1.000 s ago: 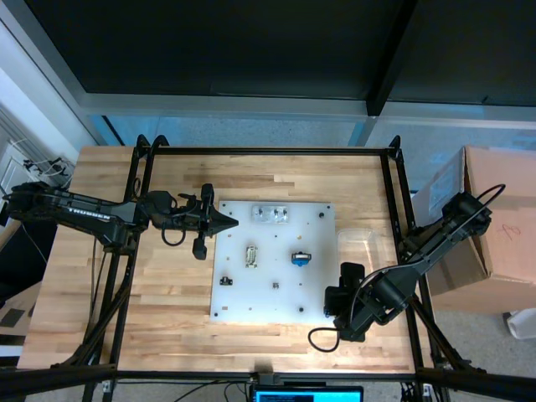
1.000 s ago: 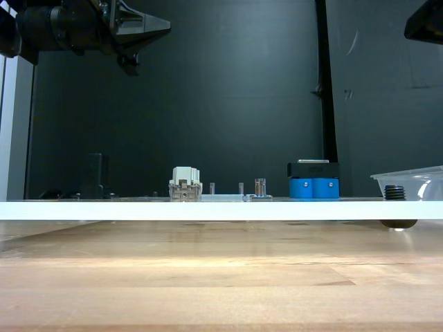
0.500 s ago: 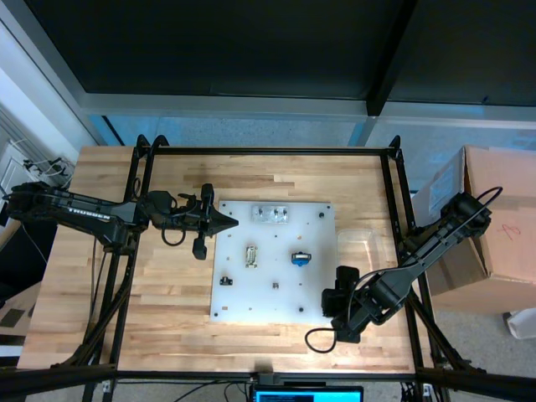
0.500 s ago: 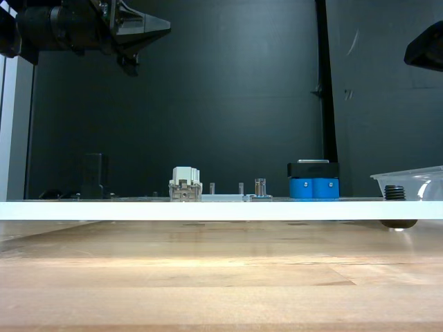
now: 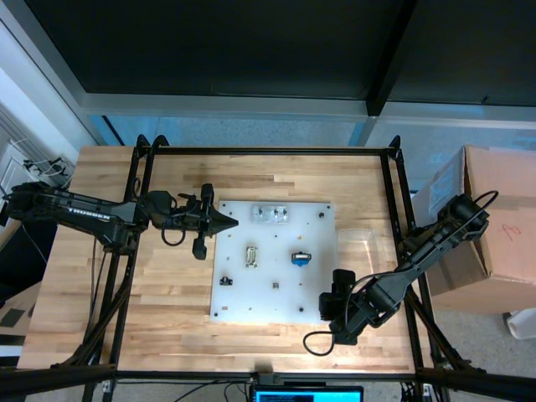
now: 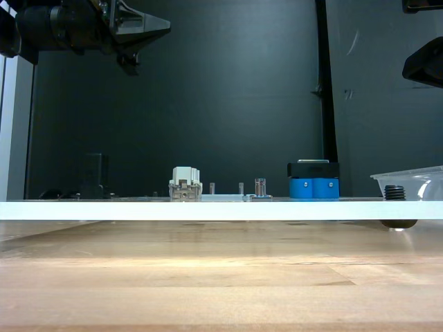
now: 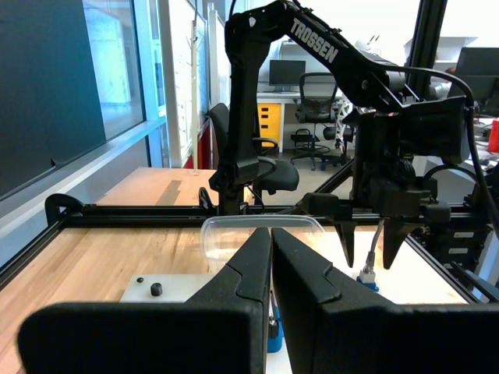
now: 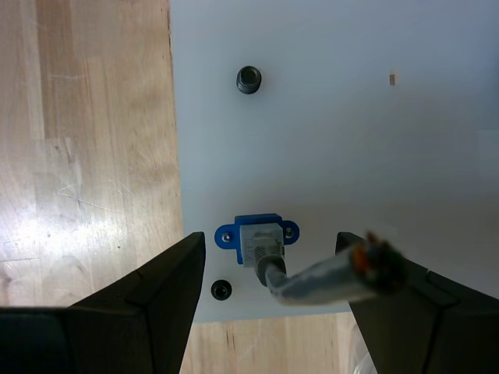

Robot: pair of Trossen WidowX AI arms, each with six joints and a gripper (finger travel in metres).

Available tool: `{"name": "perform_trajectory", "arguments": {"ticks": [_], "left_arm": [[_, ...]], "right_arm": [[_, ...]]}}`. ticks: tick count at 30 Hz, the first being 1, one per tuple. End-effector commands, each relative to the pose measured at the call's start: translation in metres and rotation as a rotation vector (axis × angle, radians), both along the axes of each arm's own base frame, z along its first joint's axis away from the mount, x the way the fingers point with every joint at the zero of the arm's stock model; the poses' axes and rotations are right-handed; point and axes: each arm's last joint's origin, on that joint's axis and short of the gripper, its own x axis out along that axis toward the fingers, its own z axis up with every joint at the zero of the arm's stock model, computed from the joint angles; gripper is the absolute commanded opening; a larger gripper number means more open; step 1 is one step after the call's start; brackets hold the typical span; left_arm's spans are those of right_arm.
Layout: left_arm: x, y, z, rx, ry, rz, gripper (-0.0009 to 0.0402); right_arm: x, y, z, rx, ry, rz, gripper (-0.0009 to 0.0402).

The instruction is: Remove the RJ45 connector from the taskboard and place in the container

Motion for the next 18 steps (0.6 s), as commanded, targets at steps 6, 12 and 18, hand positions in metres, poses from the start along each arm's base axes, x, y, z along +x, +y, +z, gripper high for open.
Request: {"name": "perform_trajectory", "arguments": {"ticks": [6,12,18], "left_arm": [[0.0001,0.0,0.0,0.0,0.0,0.0,0.0],[0.0001,0.0,0.0,0.0,0.0,0.0,0.0],[0.0001,0.0001,0.0,0.0,0.0,0.0,0.0]], "right_arm": [[-0.001,-0.0001,-0.0036,0.001,-0.002,0.001,0.019],[-0.0015,-0.0005,-0.0049,-0.001,-0.001,0.001,0.0157],[-0.0015,-0.0007,-0.005,-0.014,-0.012,-0.002,0.0105]]}}
